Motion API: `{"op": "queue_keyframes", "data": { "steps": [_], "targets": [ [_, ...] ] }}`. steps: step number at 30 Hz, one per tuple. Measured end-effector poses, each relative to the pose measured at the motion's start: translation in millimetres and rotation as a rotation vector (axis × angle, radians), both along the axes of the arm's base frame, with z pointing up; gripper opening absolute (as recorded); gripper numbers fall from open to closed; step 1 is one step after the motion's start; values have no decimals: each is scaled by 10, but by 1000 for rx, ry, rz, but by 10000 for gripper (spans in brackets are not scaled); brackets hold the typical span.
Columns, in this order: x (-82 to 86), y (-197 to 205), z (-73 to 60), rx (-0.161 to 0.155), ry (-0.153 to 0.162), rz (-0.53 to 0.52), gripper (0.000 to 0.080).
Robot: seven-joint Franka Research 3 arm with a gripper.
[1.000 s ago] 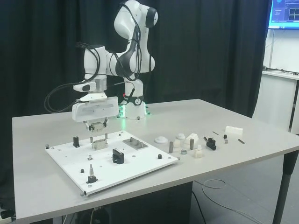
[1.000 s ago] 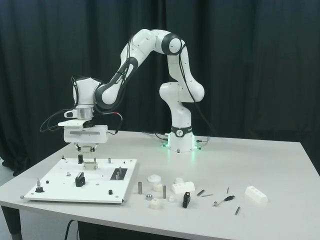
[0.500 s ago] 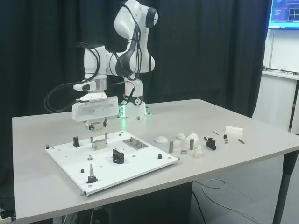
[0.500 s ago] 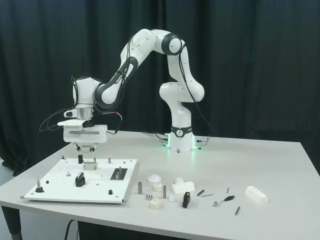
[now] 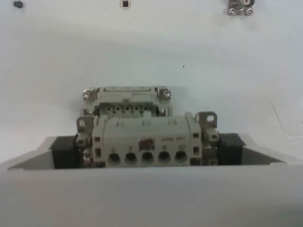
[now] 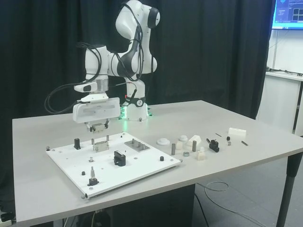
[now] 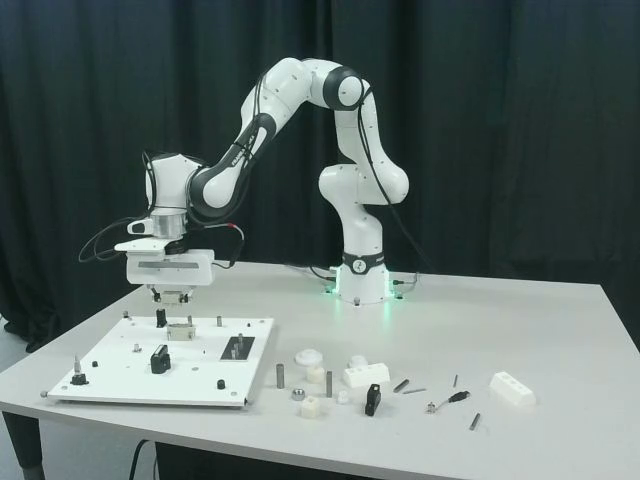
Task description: Place waterproof.
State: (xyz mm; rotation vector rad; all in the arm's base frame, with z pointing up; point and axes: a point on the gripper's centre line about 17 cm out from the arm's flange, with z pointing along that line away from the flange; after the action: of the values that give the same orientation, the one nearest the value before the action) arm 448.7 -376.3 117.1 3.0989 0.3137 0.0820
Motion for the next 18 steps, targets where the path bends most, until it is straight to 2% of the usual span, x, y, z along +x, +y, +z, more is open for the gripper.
{"op": "queue_keyframes", "data": {
  "steps": [7, 18],
  "targets": [
    [65, 102, 27, 18, 6, -8, 619],
    [341, 510, 150, 51, 0, -15, 619]
  ]
}}
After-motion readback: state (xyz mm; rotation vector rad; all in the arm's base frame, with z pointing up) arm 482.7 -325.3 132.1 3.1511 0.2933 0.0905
